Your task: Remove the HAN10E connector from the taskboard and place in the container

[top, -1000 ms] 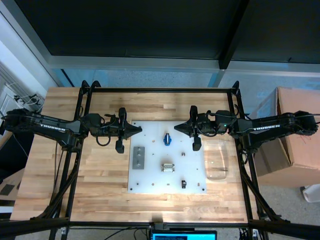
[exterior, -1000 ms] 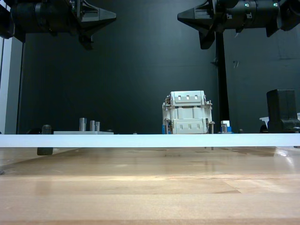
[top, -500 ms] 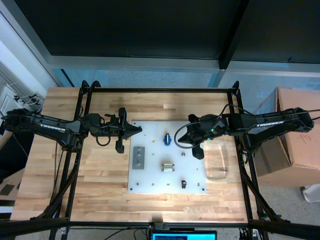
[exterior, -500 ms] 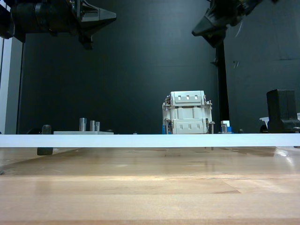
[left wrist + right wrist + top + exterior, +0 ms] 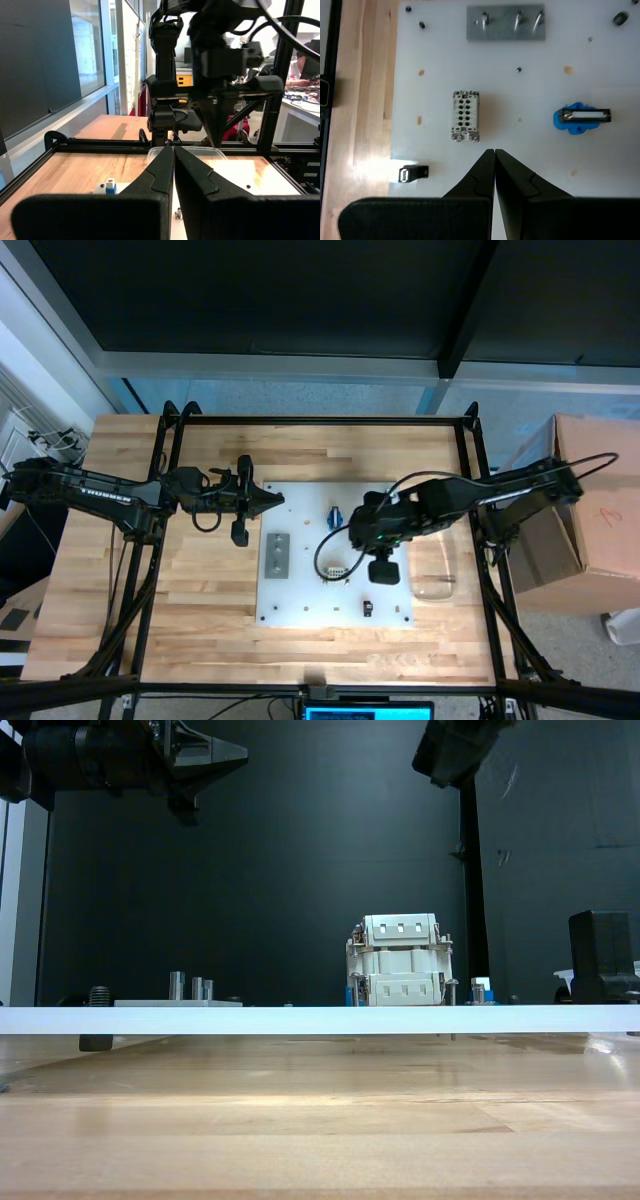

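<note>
The HAN10E connector (image 5: 337,573) is a grey-white block standing upright and fully in its seat on the white taskboard (image 5: 300,590); it also shows in the low view (image 5: 400,963) and the right wrist view (image 5: 466,116). My right gripper (image 5: 358,538) hangs high above the board, pointing down, just right of the connector and clear of it. Its fingers (image 5: 494,150) are shut on nothing. My left gripper (image 5: 270,500) hovers over the board's far left corner, shut and empty (image 5: 173,146). The clear container (image 5: 433,560) lies right of the board.
A blue connector (image 5: 335,517) sits on the board beyond the HAN10E. A grey plate with pins (image 5: 277,553) lies to its left, and a small black plug (image 5: 368,608) sits near the front. A black frame rims the table. A cardboard box (image 5: 590,510) stands off to the right.
My right arm has swung from the board's far right inward and toward the near side, tipping down over the connector area. The left arm and the connector have not moved.
</note>
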Available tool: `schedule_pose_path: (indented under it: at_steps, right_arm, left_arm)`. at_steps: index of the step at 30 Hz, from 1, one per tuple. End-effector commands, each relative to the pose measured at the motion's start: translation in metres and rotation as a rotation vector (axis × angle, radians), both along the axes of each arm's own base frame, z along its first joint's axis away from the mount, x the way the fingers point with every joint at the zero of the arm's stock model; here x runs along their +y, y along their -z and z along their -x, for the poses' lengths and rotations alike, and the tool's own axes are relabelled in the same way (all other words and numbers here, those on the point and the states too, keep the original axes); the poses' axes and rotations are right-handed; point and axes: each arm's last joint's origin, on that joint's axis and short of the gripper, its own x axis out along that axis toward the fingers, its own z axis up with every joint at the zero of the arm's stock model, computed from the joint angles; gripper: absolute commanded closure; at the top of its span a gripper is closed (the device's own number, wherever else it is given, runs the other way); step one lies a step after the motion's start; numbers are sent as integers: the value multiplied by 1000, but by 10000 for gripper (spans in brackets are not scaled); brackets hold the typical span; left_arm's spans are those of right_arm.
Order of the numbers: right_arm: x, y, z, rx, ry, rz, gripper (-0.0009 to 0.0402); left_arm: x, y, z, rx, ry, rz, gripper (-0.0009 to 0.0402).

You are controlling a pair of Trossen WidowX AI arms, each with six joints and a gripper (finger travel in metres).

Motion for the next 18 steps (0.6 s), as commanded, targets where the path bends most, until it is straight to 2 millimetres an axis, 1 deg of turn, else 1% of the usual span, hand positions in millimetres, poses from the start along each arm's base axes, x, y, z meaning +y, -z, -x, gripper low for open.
schedule_pose_path:
  at_steps: [1, 8, 14, 16, 18]
  right_arm:
    - [6, -1, -13, 49, 5, 6, 393]
    - [19, 6, -37, 109, 12, 11, 393]
    - [24, 15, -50, 152, 37, 24, 393]
    - [25, 19, -53, 164, 43, 37, 385]
    - [26, 24, -56, 177, 45, 44, 364]
  left_arm:
    - [0, 0, 0, -1, 0, 0, 393]
    - [0, 0, 0, -1, 0, 0, 393]
    - [0, 0, 0, -1, 0, 0, 393]
    - [0, 0, 0, 0, 0, 0, 393]
    - [0, 0, 0, -1, 0, 0, 393]
